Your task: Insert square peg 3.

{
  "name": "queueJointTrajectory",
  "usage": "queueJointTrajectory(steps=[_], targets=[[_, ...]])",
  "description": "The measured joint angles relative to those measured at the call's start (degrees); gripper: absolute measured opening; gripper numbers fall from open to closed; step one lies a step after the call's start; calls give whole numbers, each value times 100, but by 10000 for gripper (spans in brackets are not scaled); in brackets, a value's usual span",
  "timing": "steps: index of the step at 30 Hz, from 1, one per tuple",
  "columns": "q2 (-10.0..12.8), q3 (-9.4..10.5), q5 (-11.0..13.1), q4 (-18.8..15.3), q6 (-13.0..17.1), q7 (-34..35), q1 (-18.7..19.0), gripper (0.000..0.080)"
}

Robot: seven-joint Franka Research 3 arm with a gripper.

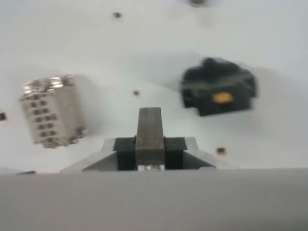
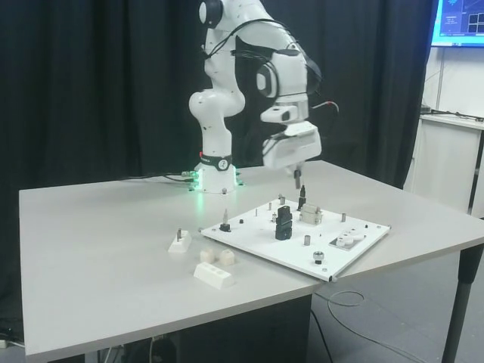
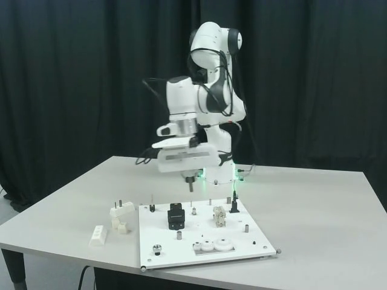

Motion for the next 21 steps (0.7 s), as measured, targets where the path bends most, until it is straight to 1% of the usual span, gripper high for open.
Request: queueJointTrajectory(steps=[6,11,16,21], targets=[[62,305,-268,0,0,0,128,114],[128,501,-452,0,0,57,238,114],[207,640,-559,0,0,260,347,114],[305,739,-601,0,0,455,456,114]])
